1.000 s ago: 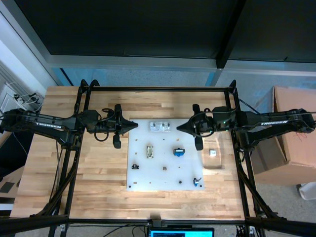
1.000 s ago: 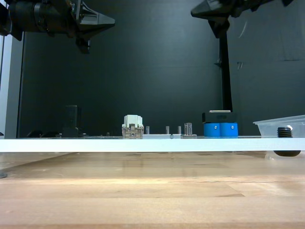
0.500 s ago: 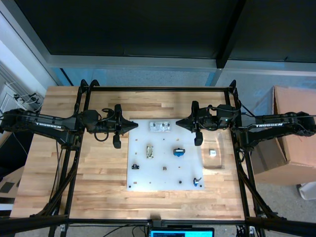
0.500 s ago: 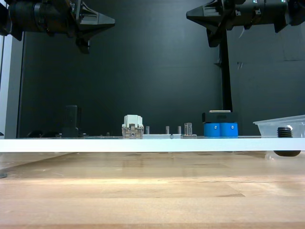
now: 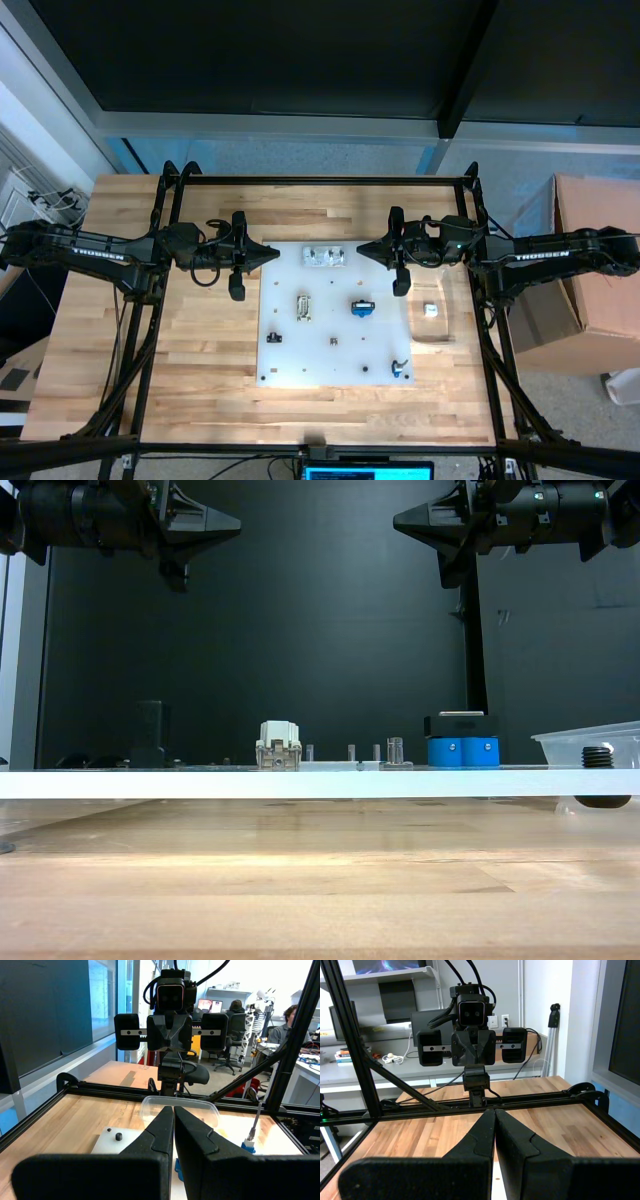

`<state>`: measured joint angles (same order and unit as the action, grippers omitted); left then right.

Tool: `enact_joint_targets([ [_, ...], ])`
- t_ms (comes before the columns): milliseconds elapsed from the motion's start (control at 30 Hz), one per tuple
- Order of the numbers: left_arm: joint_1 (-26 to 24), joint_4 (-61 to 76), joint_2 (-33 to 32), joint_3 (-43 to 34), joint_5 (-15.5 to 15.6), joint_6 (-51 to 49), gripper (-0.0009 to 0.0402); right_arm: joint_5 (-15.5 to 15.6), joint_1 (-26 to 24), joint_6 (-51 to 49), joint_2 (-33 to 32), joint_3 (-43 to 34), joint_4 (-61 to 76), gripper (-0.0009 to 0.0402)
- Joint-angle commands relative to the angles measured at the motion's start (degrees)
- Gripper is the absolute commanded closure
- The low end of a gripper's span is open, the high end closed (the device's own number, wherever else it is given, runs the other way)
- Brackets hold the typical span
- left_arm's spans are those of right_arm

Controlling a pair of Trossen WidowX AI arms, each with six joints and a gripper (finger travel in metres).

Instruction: Pick the RJ45 connector and install on the taskboard

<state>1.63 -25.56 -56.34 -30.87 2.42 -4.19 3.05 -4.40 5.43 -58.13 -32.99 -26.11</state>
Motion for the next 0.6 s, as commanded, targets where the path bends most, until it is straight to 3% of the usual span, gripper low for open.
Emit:
enact_joint_targets([
  [33, 0.0, 0.0, 0.0, 0.0, 0.0, 0.0, 0.0393, 0.0, 0.0, -0.5, -0.1, 0.1, 0.0, 0.0393],
  [600, 0.0, 0.0, 0.0, 0.0, 0.0, 0.0, 0.0393, 0.0, 0.0, -0.9, -0.1, 0.1, 0.1, 0.0393],
])
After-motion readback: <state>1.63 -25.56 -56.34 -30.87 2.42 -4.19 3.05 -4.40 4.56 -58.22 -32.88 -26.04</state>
